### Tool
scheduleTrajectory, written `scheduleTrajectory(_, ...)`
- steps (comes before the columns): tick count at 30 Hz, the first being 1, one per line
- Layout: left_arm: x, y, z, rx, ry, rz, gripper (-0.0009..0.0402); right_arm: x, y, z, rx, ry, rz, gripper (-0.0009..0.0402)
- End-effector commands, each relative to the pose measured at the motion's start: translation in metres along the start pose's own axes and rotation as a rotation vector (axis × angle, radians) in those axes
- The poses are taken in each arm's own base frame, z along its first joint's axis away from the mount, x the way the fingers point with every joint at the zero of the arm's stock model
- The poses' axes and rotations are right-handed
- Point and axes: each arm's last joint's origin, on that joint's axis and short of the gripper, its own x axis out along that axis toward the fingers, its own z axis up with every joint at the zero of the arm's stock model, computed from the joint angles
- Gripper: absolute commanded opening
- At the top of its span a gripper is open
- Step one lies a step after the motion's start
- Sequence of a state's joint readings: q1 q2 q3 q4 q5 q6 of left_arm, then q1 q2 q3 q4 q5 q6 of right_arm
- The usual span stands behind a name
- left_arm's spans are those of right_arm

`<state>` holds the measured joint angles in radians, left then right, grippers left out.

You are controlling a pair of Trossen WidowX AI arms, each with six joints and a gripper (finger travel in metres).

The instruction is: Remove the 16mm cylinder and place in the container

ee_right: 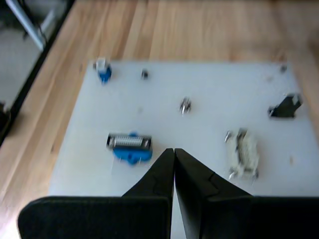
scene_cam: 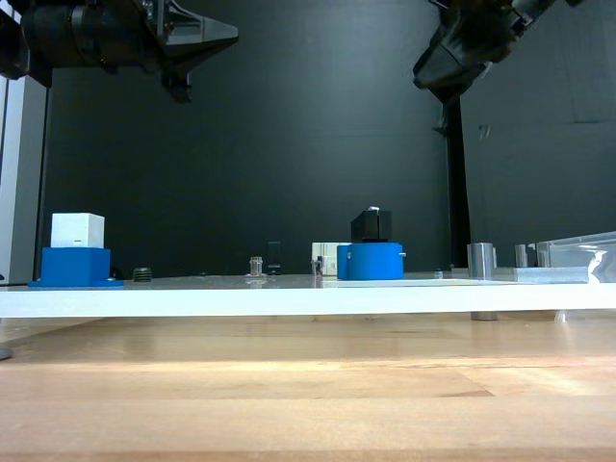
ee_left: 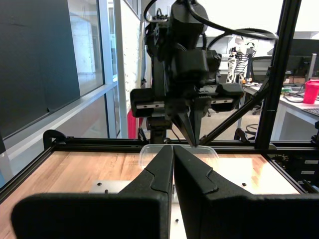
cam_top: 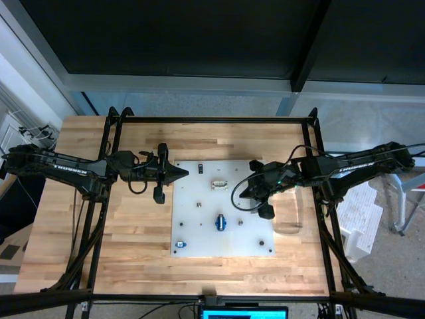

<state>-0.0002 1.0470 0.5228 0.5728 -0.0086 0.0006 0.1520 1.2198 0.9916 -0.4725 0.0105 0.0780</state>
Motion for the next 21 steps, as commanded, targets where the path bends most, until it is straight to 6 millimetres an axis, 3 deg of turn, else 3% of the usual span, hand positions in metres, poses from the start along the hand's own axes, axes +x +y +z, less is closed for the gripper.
scheduleTrajectory(1,0.0,0.0,0.0,0.0,0.0,0.0,0.0,0.004,0.006,0.005,0.007,0.076,0.008,0.0)
scheduleTrajectory(10,0.0,0.0,0.0,0.0,0.0,0.0,0.0,0.023,0.02,0.01,-0.017,0.291,0.016,0.001)
scheduleTrajectory(21,0.0,0.0,0.0,0.0,0.0,0.0,0.0,0.054,0.03,0.016,0.0,0.523,-0.036,0.0071)
